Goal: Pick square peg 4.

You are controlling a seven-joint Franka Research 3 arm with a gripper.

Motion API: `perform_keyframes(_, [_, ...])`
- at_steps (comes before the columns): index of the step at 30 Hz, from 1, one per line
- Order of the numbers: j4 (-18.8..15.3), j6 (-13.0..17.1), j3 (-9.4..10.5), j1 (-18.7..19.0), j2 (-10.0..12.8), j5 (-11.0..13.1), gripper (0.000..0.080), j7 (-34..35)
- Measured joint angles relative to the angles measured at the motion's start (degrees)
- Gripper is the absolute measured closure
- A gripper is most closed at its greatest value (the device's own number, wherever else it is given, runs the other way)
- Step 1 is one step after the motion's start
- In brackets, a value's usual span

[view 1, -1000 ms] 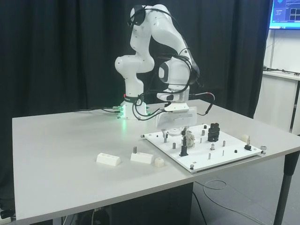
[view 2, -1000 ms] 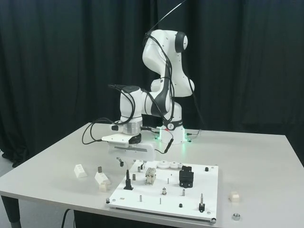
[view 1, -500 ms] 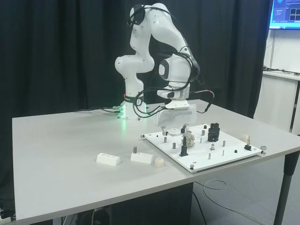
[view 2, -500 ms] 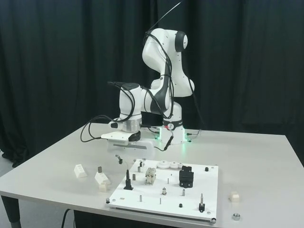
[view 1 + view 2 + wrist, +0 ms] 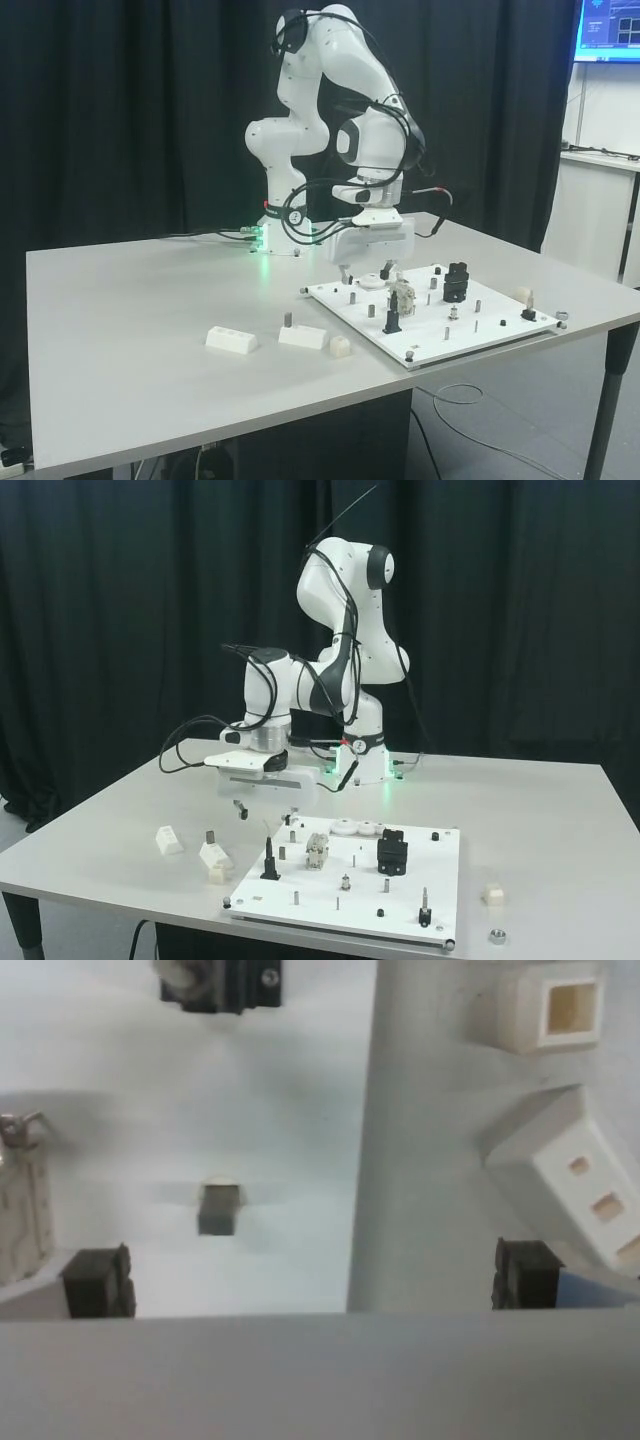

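While above the board (image 5: 430, 330), jaws (image 5: 310, 1285) wide.

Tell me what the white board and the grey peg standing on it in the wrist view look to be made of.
White board: probably plastic or painted sheet; smooth, matt, even white, soft shadows without glare. Grey peg: possibly metal or grey plastic; square-cut, dull faces with a paler top. The look leaves both open.

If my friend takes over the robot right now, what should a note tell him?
Gripper: open, empty, hovering above the edge of the white board.
Things: a small grey square peg, likely peg 4, stands upright on the board below, nearer one finger than the other.
Done: nothing gripped yet.
Left: centre over the peg, lower, close, lift.
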Motion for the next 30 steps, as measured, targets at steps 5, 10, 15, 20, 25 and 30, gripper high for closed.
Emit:
perform_keyframes(5, [0.74,-0.81,-0.62,-0.10,0.00,-0.27,0.0003,-1.70])
perform_keyframes(10, [1.19,-1.46,-1.36,-0.11,0.00,-0.49,0.0003,-5.45])
perform_keyframes(15, [1.33,-1.56,-2.36,-0.13,0.05,-0.59,0.0003,-10.93])
perform_keyframes(20, [1.36,-1.56,-3.62,-0.27,0.52,-0.67,0.0003,-18.05])
perform_keyframes(25, [1.43,-1.55,-4.82,-0.83,1.45,-0.68,0.0003,-27.38])
perform_keyframes(30, [1.57,-1.39,-6.11,-1.64,2.81,-0.67,0.0003,-33.02])
